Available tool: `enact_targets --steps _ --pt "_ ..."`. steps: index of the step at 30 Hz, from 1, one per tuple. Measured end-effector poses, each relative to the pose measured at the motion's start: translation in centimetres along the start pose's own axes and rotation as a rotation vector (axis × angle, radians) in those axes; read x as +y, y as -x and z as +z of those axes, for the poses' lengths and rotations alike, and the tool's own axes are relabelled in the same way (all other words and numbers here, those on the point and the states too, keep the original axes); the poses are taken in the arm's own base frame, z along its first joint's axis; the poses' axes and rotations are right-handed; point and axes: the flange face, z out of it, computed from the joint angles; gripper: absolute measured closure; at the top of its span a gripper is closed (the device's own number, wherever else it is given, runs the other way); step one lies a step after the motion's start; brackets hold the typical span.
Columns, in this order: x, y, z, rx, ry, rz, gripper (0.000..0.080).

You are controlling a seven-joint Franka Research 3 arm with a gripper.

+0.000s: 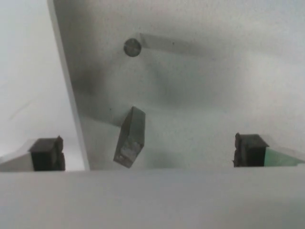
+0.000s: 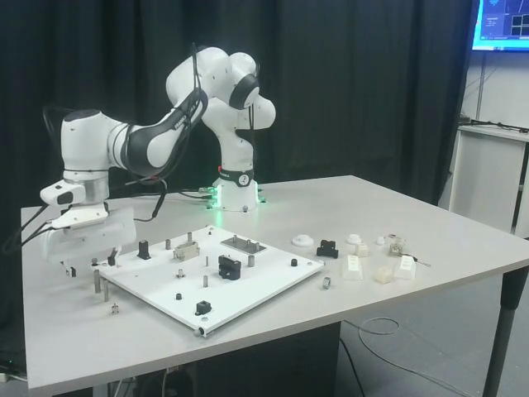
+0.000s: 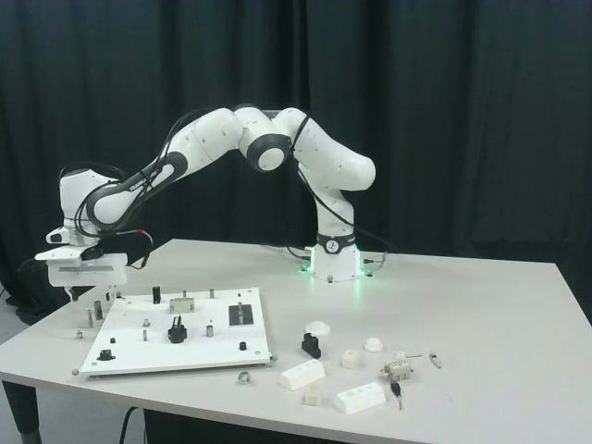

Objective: Remove square peg 2.

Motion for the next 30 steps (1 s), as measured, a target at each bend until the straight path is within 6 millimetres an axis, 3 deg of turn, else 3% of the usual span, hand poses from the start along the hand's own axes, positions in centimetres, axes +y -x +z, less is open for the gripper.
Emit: enact_targets --steps 5,6,9,30 --pt "0.0 -0.2 -0.7 -0.004 -0.003 -0.001 0.0055" --pt "0.0 -0.3 -0.8 -0.003 -0.003 -0.002 0.0012" --pt "0.0 -0.4 -1.0 -0.003 -0.003 -0.001 0.0004" --pt "-0.5 -1.0 -2.3 -0.004 -0.013 0.002 0.0003"
